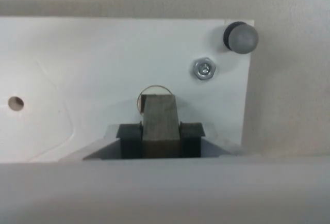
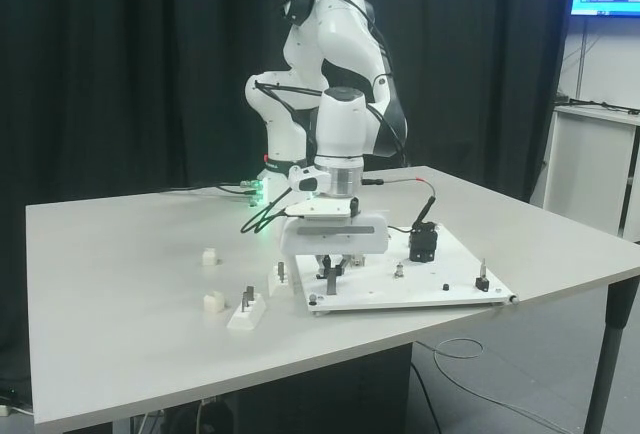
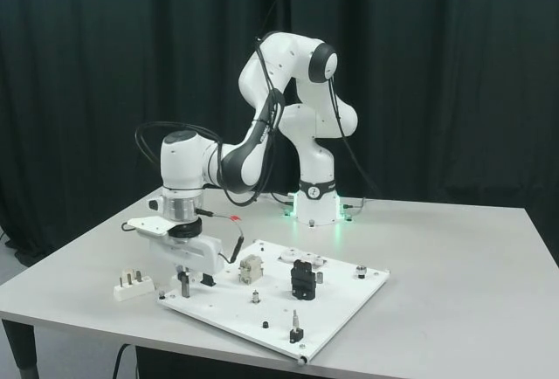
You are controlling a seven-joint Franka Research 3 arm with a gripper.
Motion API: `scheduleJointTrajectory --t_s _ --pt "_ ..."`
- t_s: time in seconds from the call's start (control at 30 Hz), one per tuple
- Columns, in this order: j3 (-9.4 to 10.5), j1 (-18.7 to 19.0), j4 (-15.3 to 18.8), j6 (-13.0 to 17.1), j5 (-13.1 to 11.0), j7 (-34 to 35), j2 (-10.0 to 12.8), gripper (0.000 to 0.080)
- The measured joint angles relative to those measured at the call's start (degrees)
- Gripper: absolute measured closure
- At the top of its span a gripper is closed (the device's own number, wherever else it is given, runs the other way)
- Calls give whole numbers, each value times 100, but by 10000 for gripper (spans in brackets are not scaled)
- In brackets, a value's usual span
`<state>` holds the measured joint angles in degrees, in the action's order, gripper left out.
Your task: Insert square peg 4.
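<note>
One square peg (image 1: 160, 123) | jaws clamped on it | above white board (image 1: 103, 69) hole (image 1: 153, 92)

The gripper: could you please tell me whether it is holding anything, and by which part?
Yes. The gripper holds the square peg by its upper end, jaws closed on two opposite sides, its lower end over the white board.

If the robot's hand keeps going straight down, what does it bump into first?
The hand points straight down, shut on the square peg. The peg's tip would meet the white board first, seemingly at the round hole right under it, though how high it hangs above the board is hard to tell.
</note>
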<state>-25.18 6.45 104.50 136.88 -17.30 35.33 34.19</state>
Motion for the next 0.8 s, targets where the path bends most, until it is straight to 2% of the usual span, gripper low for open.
scheduleJointTrajectory --t_s 0.5,0.8 --pt "4 4 49 57 -1 14 -26 652" --pt "18 13 75 162 -6 244 -26 652"
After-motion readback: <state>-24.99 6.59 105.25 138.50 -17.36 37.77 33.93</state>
